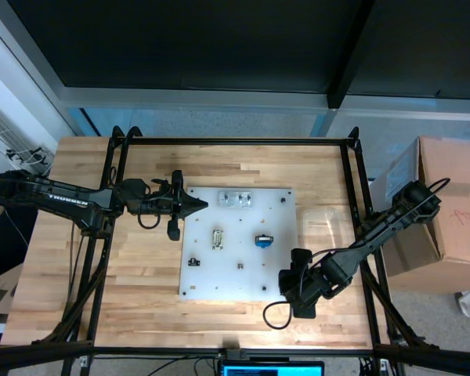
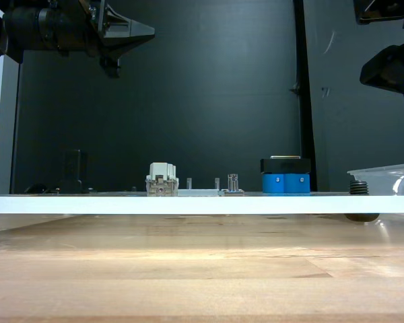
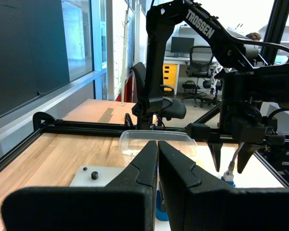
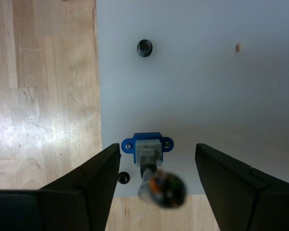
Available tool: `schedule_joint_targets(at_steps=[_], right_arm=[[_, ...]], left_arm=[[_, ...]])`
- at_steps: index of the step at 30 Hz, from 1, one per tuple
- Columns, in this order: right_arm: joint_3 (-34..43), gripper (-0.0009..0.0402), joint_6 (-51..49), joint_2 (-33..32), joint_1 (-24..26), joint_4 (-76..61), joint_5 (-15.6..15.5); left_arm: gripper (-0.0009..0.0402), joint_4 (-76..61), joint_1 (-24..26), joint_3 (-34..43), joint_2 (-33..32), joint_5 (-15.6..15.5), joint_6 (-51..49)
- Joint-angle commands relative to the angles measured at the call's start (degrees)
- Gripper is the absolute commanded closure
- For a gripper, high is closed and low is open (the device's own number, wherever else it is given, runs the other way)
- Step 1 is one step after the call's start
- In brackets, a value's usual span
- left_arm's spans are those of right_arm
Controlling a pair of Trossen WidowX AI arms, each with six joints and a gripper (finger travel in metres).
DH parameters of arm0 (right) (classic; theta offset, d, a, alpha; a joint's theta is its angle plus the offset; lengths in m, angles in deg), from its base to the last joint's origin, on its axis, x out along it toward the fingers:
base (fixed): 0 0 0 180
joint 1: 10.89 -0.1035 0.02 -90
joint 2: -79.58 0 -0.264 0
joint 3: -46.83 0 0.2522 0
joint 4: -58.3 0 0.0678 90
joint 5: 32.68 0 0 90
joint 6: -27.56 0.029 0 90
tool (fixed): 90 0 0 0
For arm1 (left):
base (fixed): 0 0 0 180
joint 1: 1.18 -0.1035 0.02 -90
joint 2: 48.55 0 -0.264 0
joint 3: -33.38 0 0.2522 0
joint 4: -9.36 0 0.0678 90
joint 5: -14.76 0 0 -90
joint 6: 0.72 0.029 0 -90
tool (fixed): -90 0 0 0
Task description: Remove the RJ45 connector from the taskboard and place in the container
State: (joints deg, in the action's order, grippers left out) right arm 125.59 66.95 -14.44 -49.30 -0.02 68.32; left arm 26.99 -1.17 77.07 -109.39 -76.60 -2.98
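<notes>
your open right end effector hangs over the seated rj45 connector; lower squarely, grip its body. closed left end effector hovers mid-left of frame.

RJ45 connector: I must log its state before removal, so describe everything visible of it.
The RJ45 connector is a grey plug with a short cable stub, its tip multicoloured, standing seated in a blue mount on the white taskboard. The right claw hangs open above it, fingers either side, touching nothing. The left claw, shut, hovers high over the board's left edge.
</notes>
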Motion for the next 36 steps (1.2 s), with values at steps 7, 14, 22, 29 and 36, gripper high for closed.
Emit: schedule_joint_targets(at_steps=[7,14,22,29,36], right_arm=[[-0.9,0.0252,0.9,0.0,-0.2,0.5,0.0],[-0.9,0.0318,0.9,0.0,-0.2,0.6,0.0],[-0.9,0.0391,0.8,0.2,-0.3,1.2,-0.1],[-0.8,0.0392,0.7,1.4,-0.3,1.0,-0.1],[1.3,0.0394,0.8,2.1,-0.2,-2.5,0.0]], left_arm=[[0.0393,0.0,0.0,0.0,0.0,0.0,0.0],[0.0393,0.0,0.0,0.0,0.0,0.0,0.0],[0.0393,0.0,0.0,0.0,0.0,0.0,0.0],[0.0393,0.0,0.0,0.0,0.0,0.0,0.0],[0.0393,0.0,0.0,0.0,0.0,0.0,0.0]])
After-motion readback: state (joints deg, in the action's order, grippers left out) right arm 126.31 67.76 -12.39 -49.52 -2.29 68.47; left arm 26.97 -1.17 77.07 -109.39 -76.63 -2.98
